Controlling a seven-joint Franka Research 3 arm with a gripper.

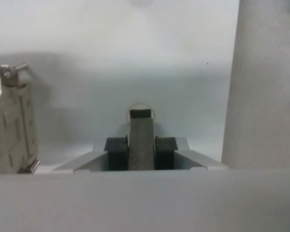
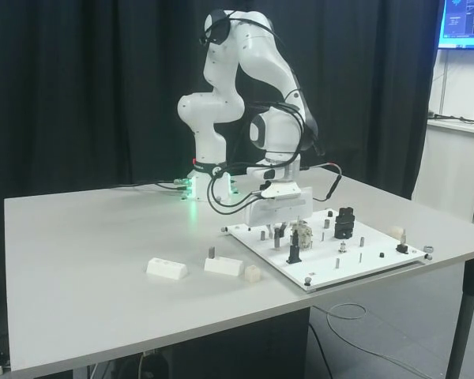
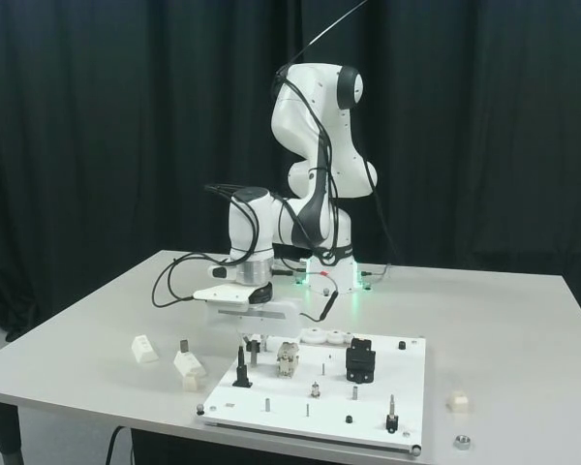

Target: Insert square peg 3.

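The wrist view shows the gripper [image 1: 141, 153] closed on the square peg [image 1: 140, 140]: the two black finger pads [image 1: 116, 152] press against opposite sides of the grey peg, which stands upright between them, its black end face pointing down toward the white board [image 1: 135, 72]. The board surface directly beneath the peg tip carries a faint round mark. A metal bracket with a screw [image 1: 12, 121] stands on the board off to one side of the fingers; a tall white block [image 1: 261, 82] rises on the opposite side.

In the first room view, from left to right: two white holders [image 2: 167, 268] and a small cube [image 2: 253, 273] lie on the grey table [image 2: 87, 237], well apart from the gripper [image 2: 280, 230]; the gripper hangs over the near-left part of the white board [image 2: 332, 264]; a black post [image 2: 295, 246] stands just beside it; a black block [image 2: 345, 223] sits farther right.

In the second room view, the holders [image 3: 179, 363] lie left of the gripper [image 3: 252, 341], the black post [image 3: 241, 368] stands just in front of it, the metal bracket [image 3: 288, 356] just right, and the black block [image 3: 359, 360] farther right on the board [image 3: 368, 407].
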